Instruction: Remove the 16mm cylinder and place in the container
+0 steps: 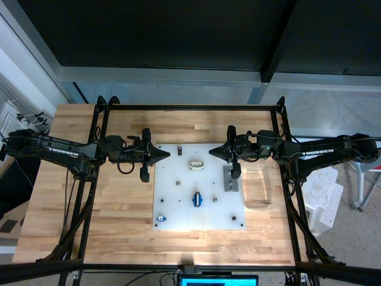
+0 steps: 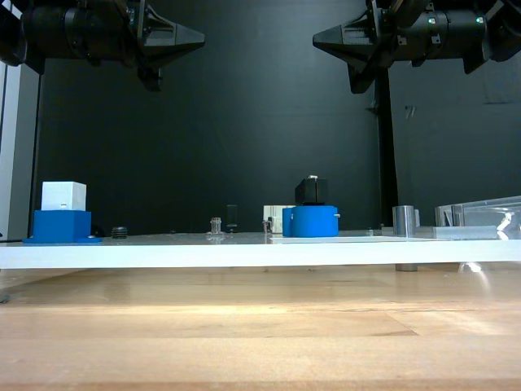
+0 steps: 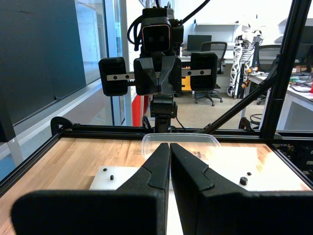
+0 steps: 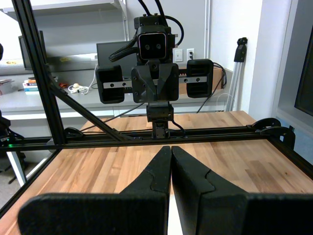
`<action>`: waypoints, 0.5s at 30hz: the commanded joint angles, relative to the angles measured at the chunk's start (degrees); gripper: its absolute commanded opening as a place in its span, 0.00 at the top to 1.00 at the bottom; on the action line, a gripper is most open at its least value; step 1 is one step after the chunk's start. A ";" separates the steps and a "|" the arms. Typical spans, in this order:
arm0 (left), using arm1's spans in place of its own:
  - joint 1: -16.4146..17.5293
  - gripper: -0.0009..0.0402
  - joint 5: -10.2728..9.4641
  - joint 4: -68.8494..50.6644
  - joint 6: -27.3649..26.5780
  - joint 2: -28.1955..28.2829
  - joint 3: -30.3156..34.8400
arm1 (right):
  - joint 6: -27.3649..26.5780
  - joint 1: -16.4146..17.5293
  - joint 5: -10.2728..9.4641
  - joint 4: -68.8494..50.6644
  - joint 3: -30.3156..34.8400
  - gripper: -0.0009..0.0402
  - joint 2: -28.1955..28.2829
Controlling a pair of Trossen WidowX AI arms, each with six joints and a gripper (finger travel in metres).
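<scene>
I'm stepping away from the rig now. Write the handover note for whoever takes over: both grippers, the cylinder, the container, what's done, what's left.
Left gripper: shut, empty, high above the white board near its left edge, pointing inward.
Right gripper: shut, empty, high above the board's far part, facing the left one.
16mm cylinder: upright on the board, just right of the blue part, untouched.
Container: on the table beside the board's right edge, no cylinder in it.
Done: nothing yet.
Left: grasp the cylinder, lift it off the board, put it in the container.
</scene>
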 commanded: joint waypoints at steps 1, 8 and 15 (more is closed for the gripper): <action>0.00 0.98 0.00 0.02 0.00 0.00 0.00 | 0.00 0.00 0.00 0.02 0.00 0.98 0.02; 0.02 0.98 0.00 0.02 0.00 0.00 0.00 | 0.00 0.00 0.00 0.00 0.00 0.98 0.02; 0.02 0.98 0.00 0.02 0.00 0.00 0.00 | -0.02 0.00 0.00 0.04 0.00 0.98 0.02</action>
